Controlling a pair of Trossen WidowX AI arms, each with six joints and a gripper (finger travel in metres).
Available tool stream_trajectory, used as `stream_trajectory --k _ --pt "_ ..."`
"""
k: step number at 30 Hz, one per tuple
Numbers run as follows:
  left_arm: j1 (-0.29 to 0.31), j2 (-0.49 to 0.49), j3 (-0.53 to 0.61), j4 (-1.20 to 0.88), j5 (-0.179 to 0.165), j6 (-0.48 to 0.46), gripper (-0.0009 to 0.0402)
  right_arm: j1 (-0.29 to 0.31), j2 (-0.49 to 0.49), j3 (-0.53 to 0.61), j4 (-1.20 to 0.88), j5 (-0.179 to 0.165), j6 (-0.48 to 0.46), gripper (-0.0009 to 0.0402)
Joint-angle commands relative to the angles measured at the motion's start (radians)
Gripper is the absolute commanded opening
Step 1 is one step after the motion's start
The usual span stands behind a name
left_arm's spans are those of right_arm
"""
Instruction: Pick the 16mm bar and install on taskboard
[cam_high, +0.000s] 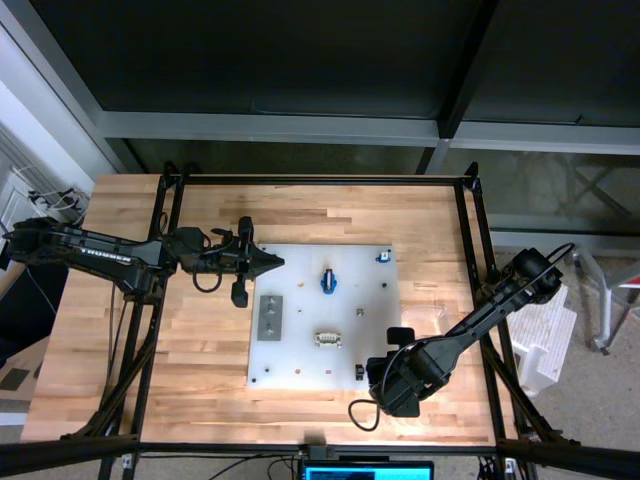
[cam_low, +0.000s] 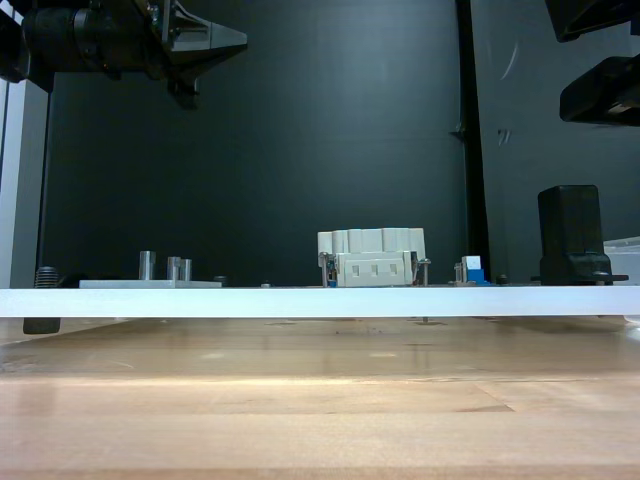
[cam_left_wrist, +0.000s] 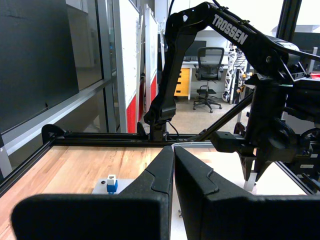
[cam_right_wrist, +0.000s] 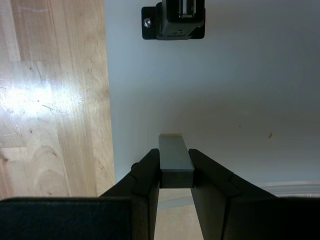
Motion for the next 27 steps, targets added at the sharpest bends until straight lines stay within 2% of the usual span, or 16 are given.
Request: stream_trajectory --k 1,27 --pt "0.000 0.000 0.000 0.000 0.000 0.000 0.0000 0.000 0.000 -0.005 0.004 0.002 0.000 0.0009" --pt "0.000 0.000 0.000 0.000 0.000 0.000 0.0000 -0.002 0.000 -0.005 0.004 0.011 -0.005 0.0009"
